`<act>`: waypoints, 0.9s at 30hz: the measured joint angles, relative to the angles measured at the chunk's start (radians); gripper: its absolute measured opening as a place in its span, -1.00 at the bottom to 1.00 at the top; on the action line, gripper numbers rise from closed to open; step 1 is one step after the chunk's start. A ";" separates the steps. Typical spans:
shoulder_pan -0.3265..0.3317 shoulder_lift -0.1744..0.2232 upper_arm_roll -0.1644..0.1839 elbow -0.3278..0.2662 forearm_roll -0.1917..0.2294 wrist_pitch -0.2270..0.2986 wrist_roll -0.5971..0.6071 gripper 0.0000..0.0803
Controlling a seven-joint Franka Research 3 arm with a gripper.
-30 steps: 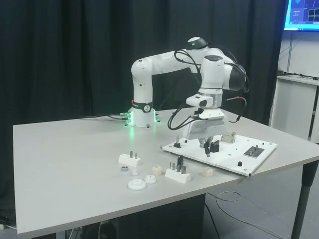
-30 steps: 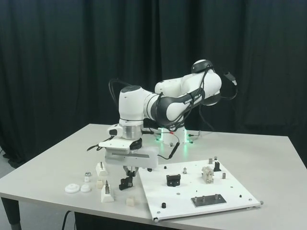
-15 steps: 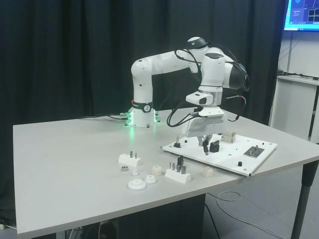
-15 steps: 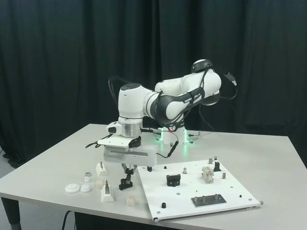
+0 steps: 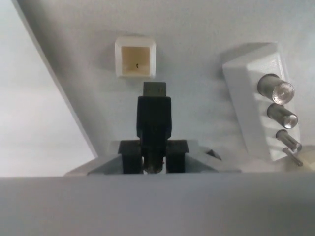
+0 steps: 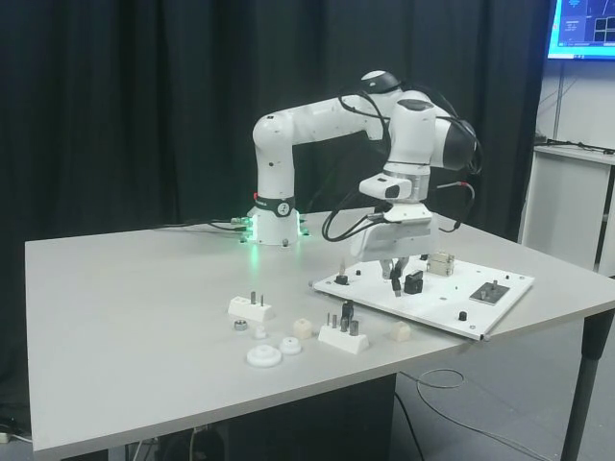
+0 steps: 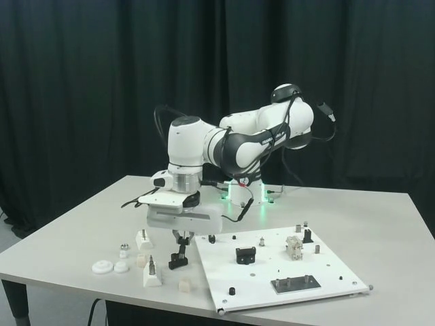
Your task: Insert USB.
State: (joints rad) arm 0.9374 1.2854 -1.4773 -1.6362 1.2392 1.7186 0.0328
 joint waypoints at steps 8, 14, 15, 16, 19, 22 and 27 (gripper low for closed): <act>0.004 0.000 -0.017 0.005 -0.006 -0.052 0.007 -0.76; 0.013 -0.001 -0.036 0.011 -0.011 -0.106 0.024 -0.76; 0.015 -0.001 -0.039 0.012 -0.012 -0.113 0.026 -0.76; 0.017 -0.001 -0.041 0.013 -0.014 -0.120 0.028 -0.76; 0.025 -0.001 -0.050 0.014 -0.020 -0.140 0.034 -0.76; 0.034 -0.001 -0.057 0.014 -0.029 -0.157 0.038 -0.76; 0.052 -0.002 -0.068 0.014 -0.042 -0.186 0.052 -0.76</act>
